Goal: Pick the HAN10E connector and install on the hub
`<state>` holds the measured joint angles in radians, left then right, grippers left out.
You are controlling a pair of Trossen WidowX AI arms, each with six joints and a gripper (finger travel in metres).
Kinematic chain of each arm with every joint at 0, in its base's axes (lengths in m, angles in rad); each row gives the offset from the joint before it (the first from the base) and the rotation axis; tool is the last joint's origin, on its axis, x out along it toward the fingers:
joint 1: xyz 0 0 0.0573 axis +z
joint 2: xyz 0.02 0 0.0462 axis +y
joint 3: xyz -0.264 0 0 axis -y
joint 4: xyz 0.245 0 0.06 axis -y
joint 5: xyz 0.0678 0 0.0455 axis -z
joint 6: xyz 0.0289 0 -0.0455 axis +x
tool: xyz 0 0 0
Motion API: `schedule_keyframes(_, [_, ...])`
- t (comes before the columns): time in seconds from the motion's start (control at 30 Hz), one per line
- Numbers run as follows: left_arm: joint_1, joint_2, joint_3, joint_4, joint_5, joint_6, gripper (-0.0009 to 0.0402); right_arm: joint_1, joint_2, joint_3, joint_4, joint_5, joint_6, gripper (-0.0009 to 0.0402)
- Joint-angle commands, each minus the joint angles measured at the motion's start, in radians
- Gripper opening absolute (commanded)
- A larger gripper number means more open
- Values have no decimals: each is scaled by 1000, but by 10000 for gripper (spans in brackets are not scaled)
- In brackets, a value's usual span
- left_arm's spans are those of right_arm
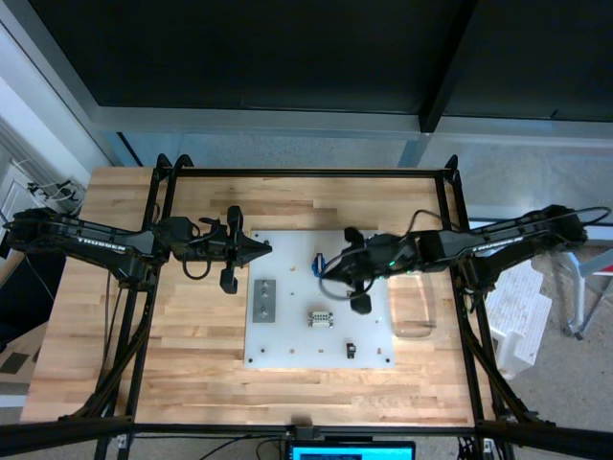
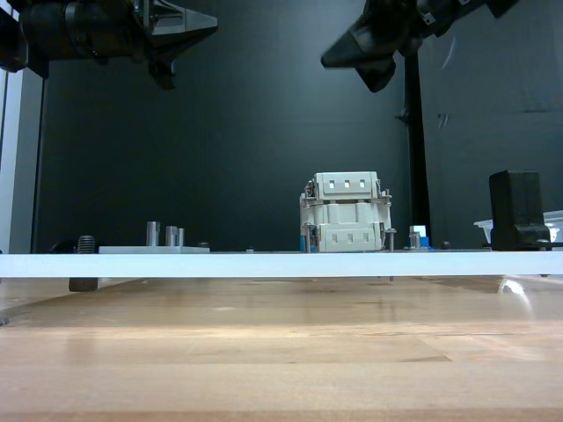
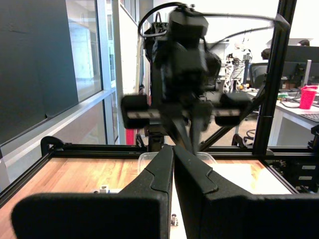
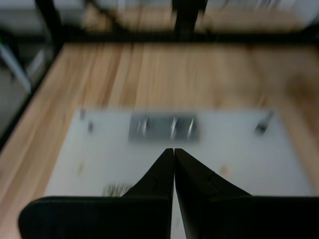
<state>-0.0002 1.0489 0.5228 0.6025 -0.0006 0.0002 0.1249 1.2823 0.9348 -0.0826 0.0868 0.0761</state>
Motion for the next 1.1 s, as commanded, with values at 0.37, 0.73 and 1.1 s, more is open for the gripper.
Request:
schedule_keyframes(0.37, [0,0,0,0,0,0,0,-98,-188,-277,472,1,-59,0])
schedule_keyframes(0.73, [0,0,0,0,0,0,0,-128,-208,-306,515,-26,-69,0])
schedule_keyframes(1.1, [0,0,0,0,0,0,0,-136,-210,-289,514,-54,-82,0])
